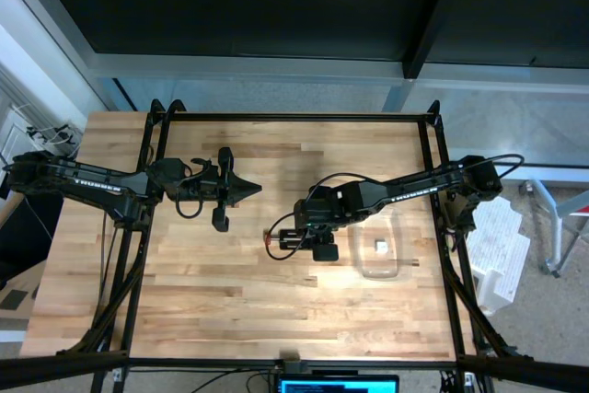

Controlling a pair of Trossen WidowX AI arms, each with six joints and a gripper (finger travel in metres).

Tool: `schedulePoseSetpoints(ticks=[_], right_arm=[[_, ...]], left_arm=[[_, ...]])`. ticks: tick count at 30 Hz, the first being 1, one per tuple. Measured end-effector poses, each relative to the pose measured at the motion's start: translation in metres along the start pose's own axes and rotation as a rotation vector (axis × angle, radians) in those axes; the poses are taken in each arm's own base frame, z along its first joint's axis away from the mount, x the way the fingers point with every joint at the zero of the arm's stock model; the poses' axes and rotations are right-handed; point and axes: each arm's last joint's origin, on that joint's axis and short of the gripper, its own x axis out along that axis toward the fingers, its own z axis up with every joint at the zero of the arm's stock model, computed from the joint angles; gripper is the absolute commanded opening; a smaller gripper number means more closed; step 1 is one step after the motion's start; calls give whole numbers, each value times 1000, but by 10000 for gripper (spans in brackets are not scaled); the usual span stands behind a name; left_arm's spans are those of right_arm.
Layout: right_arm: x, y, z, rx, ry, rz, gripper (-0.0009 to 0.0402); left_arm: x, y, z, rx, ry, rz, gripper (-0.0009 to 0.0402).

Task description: Remove the USB-C connector from taskboard and place in the container

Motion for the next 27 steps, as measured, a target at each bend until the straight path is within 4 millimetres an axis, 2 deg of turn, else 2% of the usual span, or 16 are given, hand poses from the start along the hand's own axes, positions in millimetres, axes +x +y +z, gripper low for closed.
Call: schedulePoseSetpoints(ticks=[4, 8, 27], right_arm=[[9, 1, 0, -1, 15, 0, 151], [10, 2, 1, -1, 6, 0, 146], [10, 2, 1, -2, 8, 1, 60]], left_arm=[[0, 0, 0, 0, 0, 0, 0], [0, 0, 0, 0, 0, 0, 0], [0, 0, 0, 0, 0, 0, 0]])
